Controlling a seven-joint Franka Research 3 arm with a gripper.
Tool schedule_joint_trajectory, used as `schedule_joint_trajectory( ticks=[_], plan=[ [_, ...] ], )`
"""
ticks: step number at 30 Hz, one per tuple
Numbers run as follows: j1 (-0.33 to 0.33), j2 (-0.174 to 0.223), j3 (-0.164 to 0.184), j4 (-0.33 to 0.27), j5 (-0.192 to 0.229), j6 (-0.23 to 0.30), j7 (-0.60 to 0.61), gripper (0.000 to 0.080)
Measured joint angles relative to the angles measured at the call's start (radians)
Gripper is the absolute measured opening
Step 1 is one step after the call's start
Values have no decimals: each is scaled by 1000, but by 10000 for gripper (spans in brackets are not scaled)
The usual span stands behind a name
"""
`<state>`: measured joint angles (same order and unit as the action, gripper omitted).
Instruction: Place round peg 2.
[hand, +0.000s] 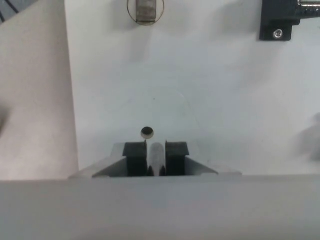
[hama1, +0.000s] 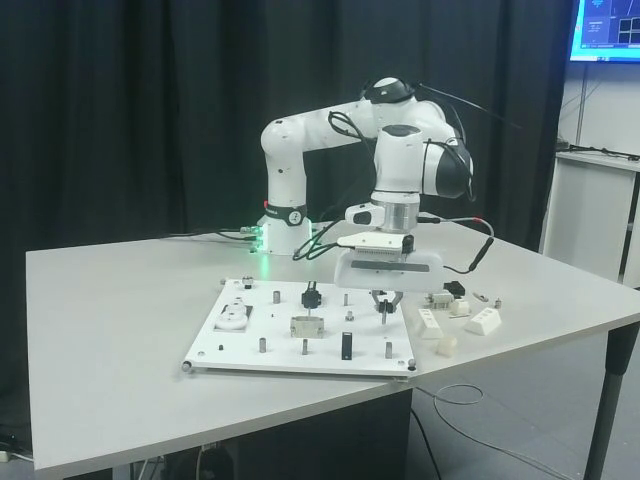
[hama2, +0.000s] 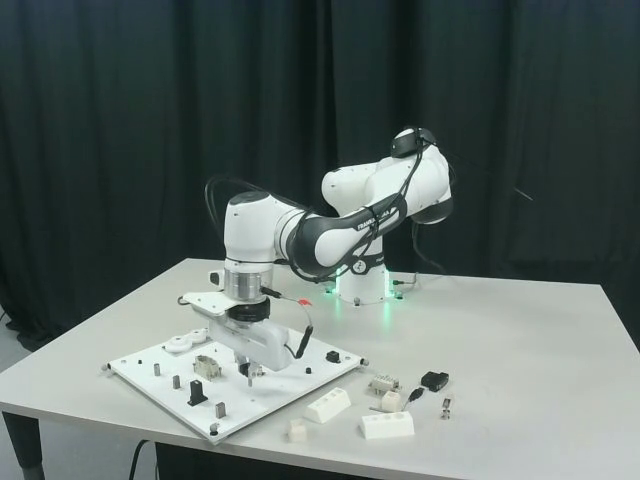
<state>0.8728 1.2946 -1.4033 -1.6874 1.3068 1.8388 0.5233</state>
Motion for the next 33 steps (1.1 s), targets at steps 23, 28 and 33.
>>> schedule_joint_trajectory(
  ticks=[23, 28, 33],
  plan=[
    [37, -1, 8, 1, 16, -31, 3, 74],
    [68, -8, 8, -2, 16, -46, 38, 74],
    [105, -10, 6, -5, 16, -57, 73, 74]
  ],
)
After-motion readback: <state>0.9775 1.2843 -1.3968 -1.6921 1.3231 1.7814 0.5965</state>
